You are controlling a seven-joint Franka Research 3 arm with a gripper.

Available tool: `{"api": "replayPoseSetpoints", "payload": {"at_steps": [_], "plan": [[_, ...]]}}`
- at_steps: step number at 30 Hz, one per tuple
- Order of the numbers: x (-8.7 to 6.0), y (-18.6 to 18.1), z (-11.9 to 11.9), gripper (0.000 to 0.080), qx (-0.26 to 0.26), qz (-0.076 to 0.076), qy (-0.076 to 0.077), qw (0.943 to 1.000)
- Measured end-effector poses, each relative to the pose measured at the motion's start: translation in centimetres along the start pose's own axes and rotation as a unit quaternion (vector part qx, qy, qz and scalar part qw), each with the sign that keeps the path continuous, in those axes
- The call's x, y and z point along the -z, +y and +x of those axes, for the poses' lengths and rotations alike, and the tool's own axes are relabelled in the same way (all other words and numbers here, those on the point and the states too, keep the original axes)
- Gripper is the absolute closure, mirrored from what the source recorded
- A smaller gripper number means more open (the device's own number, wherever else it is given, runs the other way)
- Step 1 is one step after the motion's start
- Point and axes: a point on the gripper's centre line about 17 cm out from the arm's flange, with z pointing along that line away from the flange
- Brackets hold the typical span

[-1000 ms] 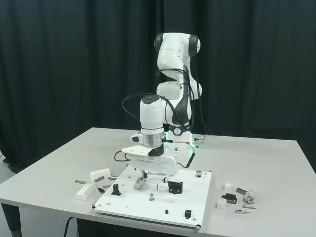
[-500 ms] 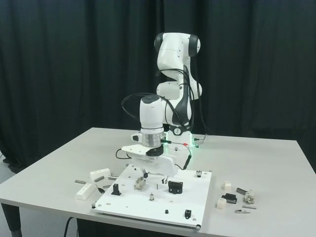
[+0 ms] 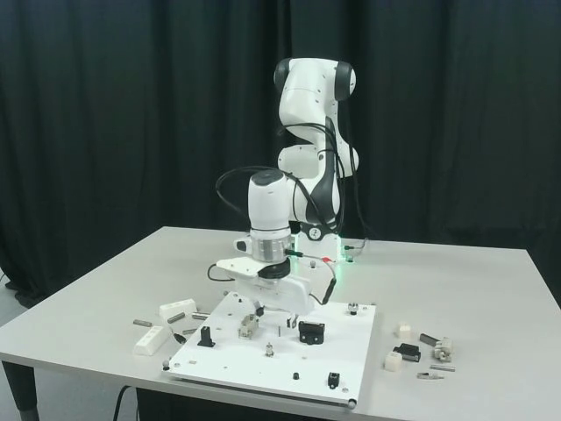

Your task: Remove square peg 1.

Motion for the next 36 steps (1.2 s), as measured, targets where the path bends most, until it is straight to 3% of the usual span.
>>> {"api": "replayPoseSetpoints", "payload": {"at_steps": [14, 26, 36], "plan": [[-0.7, -0.7, -0.6, 0.0003, -0.042, -0.003, -0.004, 0.9991], [-1.5, -1.7, -0.6, 0.0003, -0.087, 0.0, 0.004, 0.9962], [-1.7, -1.8, -0.3, 0.0003, -0.091, 0.002, 0.01, 0.9958]]}}
